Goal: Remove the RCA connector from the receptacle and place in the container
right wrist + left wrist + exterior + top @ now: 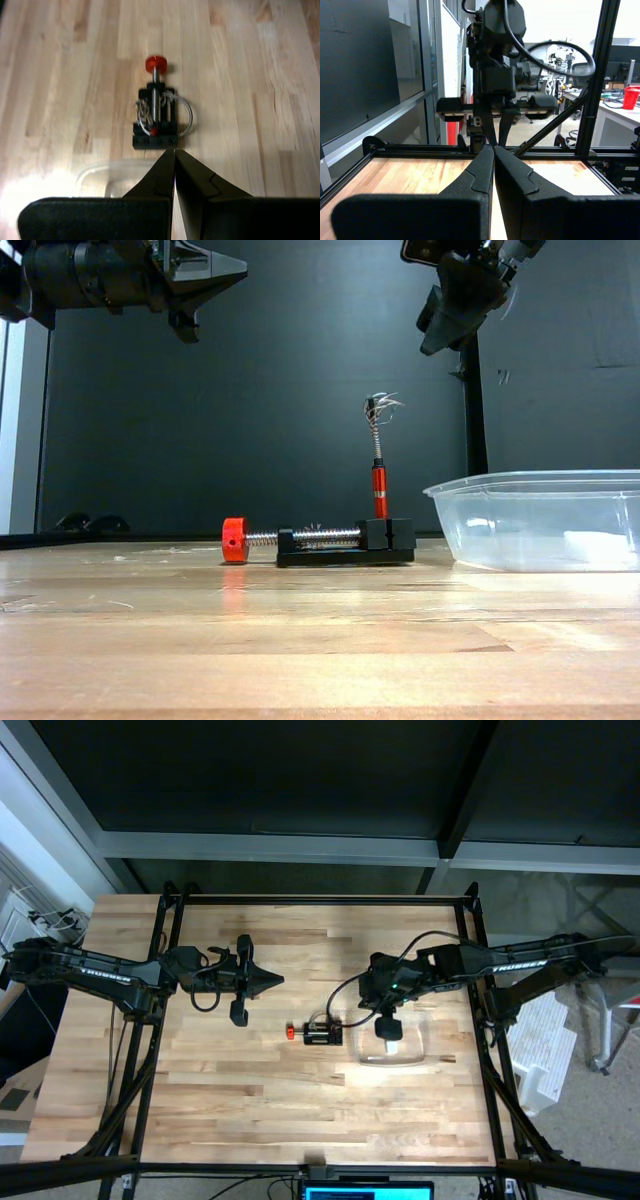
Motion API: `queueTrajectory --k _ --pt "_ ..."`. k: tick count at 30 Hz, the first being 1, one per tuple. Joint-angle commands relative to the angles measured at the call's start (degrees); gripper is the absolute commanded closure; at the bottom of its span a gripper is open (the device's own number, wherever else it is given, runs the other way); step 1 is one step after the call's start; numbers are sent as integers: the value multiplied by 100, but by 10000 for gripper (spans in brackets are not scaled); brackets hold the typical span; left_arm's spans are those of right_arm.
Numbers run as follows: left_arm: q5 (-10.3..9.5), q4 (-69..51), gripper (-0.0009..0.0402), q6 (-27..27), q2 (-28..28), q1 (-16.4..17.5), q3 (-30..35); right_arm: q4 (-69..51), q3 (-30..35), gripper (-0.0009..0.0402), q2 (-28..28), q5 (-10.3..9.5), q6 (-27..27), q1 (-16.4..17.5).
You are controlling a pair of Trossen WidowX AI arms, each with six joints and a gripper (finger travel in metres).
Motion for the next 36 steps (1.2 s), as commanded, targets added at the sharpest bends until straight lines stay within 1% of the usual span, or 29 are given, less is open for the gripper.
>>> queueTrajectory --k 1,4,7,9,16,19,20,21,23,36 --pt "2 0 393 0 0 2 2 -13 105 392 214 7 87 48" --pt "0 0 393 0 0 0 2 -13 205 384 431 46 136 92" --pt "2 0 393 2 0 2 2 -15 323 365 667 208 142 155" --pt "2 0 393 0 0 0 2 -17 400 343 824 295 146 181" --pt "0 0 393 2 0 2 2 -20 518 250 1250 299 260 210" --pt "0 0 393 0 0 0 2 -13 586 220 1460 326 273 258" --pt "2 0 393 0 0 2 2 -9 614 213 1532 363 273 278" --pt "0 0 393 0 0 2 2 0 640 208 1602 411 273 293" --pt "0 0 393 0 0 0 2 2 688 201 1716 444 262 315" --pt "2 0 393 2 0 2 2 264 710 200 2166 428 238 393"
